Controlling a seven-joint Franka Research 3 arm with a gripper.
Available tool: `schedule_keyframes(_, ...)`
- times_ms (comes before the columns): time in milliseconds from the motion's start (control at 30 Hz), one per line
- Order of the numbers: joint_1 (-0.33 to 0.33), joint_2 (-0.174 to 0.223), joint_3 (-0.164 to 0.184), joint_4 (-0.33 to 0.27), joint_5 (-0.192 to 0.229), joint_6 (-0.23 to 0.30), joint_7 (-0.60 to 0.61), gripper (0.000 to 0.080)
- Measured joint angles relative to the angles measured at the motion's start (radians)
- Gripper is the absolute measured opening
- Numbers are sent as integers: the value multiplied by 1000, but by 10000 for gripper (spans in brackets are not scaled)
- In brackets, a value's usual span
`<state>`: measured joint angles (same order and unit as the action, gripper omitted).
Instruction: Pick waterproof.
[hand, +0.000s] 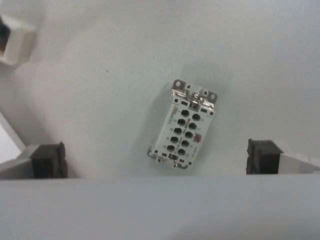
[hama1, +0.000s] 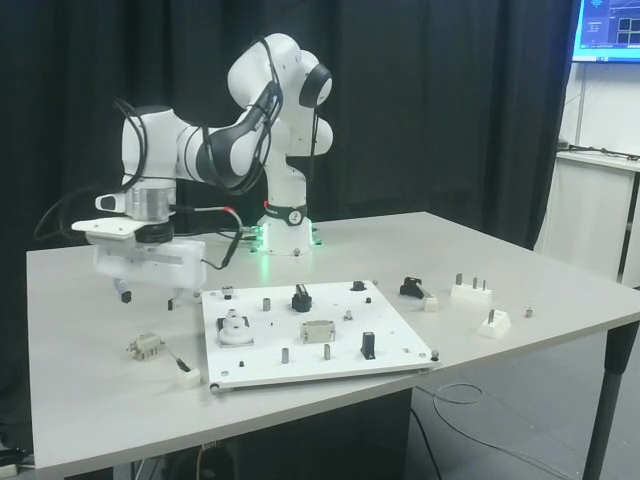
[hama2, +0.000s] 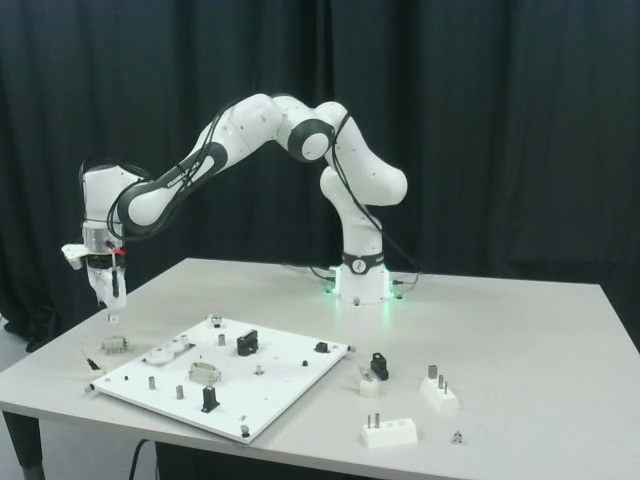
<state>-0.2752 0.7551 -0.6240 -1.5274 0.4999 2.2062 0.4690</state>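
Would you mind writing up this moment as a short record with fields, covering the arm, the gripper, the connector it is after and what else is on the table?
arm: white Franka, reaching out over the table's end away from its base
gripper: open, hovering above the connector, not touching it
waterproof connector: lying flat on the grey table, beside the white board, between the fingertips in the wrist view
white board: carries several small black and grey parts
other items: small white blocks on the table's far side from the connector

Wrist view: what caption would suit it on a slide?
Open tool hovering above the white multi-pin connector lying on the grey table.
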Motion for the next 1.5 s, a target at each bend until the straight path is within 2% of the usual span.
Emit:
schedule_keyframes(267, 4, -4, 0, 0, -7, -1, -213, 800)
schedule_keyframes(400, 7, -5, 0, 0, -15, -8, -392, 800)
schedule_keyframes(567, 11, -6, 0, 0, -22, -24, -675, 800)
schedule_keyframes(833, 11, -6, 0, 0, -22, -44, -952, 800)
schedule_keyframes(1100, 8, -3, 0, -3, -22, -47, -1103, 800)
schedule_keyframes(1333, 0, 4, 2, -10, -18, -39, -1139, 800)
schedule_keyframes(1500, -8, 18, 3, -12, 4, -30, -1140, 800)
